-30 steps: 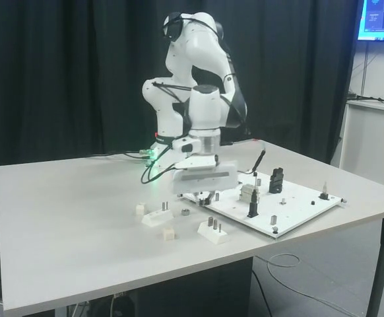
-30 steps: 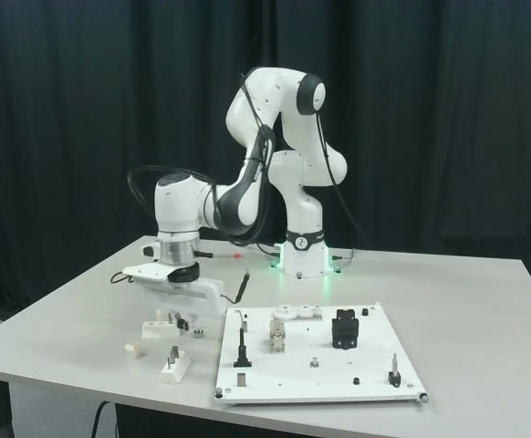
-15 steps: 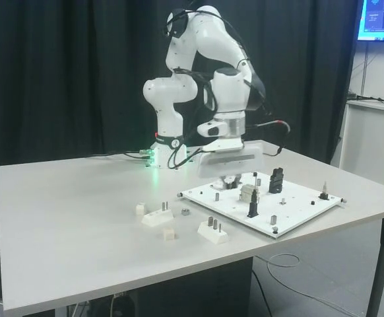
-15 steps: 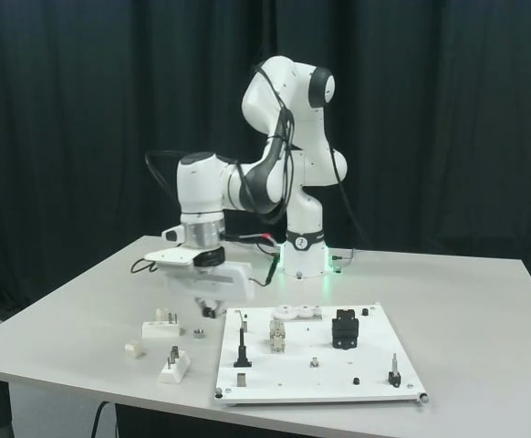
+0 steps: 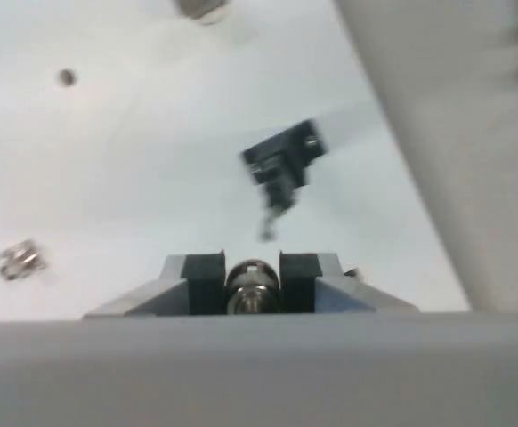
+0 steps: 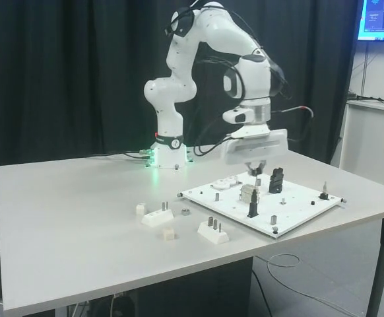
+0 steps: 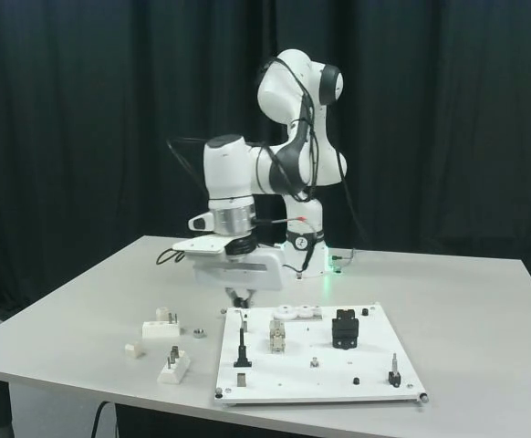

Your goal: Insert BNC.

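BNC connector [image 5: 253, 286] sits clamped between my end effector's [image 5: 252, 283] black pads, hovering over the white board [image 7: 375, 370]. It looks small, rigid and smooth, so I judge gripping its barrel squarely safest.

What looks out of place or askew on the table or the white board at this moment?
Nothing stands out. The white board lies flat on the grey table, its parts stand upright, and the hand holds the BNC connector squarely above the board.
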### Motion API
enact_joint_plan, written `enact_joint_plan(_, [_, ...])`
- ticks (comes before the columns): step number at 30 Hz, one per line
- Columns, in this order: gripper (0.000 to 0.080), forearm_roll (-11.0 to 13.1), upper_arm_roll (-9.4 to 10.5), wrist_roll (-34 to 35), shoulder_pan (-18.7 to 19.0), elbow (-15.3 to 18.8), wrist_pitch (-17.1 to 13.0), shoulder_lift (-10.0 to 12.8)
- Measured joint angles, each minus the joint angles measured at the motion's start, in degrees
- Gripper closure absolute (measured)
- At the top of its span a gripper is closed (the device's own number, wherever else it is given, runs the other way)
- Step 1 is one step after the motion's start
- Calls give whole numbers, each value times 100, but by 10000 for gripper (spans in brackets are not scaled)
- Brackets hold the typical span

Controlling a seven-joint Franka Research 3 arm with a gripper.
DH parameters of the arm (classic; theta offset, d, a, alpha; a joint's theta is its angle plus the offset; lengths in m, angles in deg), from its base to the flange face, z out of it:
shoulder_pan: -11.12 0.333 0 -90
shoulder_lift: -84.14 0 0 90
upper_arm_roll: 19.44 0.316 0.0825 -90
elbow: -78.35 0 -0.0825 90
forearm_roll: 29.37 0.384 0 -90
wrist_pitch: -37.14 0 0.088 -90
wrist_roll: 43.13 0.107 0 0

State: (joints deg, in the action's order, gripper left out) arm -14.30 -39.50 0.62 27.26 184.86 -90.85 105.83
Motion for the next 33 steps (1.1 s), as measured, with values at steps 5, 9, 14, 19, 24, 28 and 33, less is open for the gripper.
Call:
enact_joint_plan(5, [678, -11, 0, 158, 192, -59, 92, 1])
enact_joint_plan(9, [678, -11, 0, 222, 343, -60, 92, 23])
enact_joint_plan(14, [678, -13, 0, 222, 514, -59, 92, 101])
enact_joint_plan(19, [678, -62, 2, 94, 698, -59, 82, 229])
enact_joint_plan(24, [678, -129, 4, -60, 893, -59, -10, 366])
enact_joint_plan(28, [678, -216, 6, -60, 1034, -59, -126, 474])
enact_joint_plan(33, [678, -242, 6, -54, 1157, -59, -284, 597])
